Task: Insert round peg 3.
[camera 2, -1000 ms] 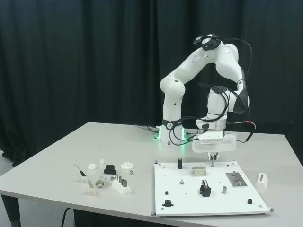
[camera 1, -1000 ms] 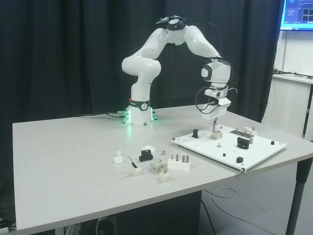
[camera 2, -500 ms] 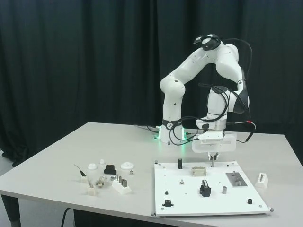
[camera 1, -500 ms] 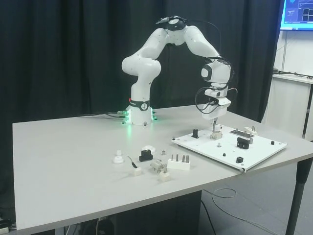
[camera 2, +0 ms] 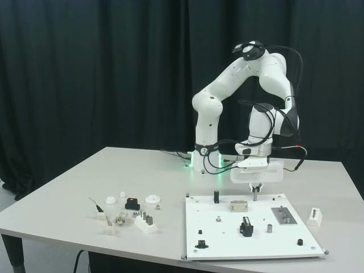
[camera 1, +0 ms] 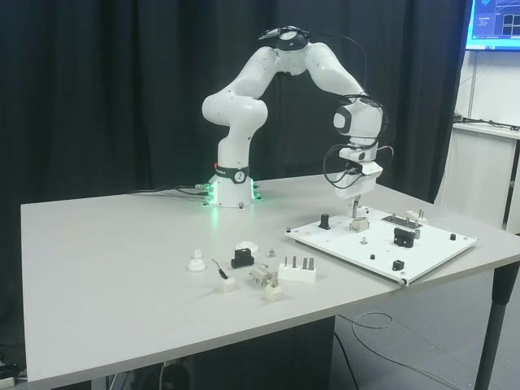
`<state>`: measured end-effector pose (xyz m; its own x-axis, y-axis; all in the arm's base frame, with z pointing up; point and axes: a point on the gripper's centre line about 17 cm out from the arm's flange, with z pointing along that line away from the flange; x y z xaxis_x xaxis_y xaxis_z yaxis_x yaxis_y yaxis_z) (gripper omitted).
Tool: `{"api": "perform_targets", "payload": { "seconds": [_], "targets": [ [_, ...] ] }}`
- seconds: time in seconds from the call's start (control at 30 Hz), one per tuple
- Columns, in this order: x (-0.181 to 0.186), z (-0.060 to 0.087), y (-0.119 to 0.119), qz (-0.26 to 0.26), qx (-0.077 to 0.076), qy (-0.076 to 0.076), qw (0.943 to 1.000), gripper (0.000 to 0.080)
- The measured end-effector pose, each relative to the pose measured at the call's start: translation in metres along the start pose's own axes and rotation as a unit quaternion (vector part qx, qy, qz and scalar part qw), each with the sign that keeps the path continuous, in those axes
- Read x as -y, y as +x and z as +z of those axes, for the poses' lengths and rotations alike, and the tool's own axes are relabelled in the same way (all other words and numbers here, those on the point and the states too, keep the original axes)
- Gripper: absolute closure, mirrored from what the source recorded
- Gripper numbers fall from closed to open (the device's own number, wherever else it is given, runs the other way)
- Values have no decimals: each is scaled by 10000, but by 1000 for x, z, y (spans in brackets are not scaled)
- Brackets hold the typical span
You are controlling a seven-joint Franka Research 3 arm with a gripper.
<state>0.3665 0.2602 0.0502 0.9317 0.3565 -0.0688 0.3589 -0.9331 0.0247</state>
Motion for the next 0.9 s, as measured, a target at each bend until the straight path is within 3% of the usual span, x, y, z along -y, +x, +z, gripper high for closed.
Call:
{"api": "perform_targets", "payload": {
  "seconds": [0.9],
  "targets": [
    [-1, 0, 1, 50, -39, -29, 10000, 691]
  ]
}}
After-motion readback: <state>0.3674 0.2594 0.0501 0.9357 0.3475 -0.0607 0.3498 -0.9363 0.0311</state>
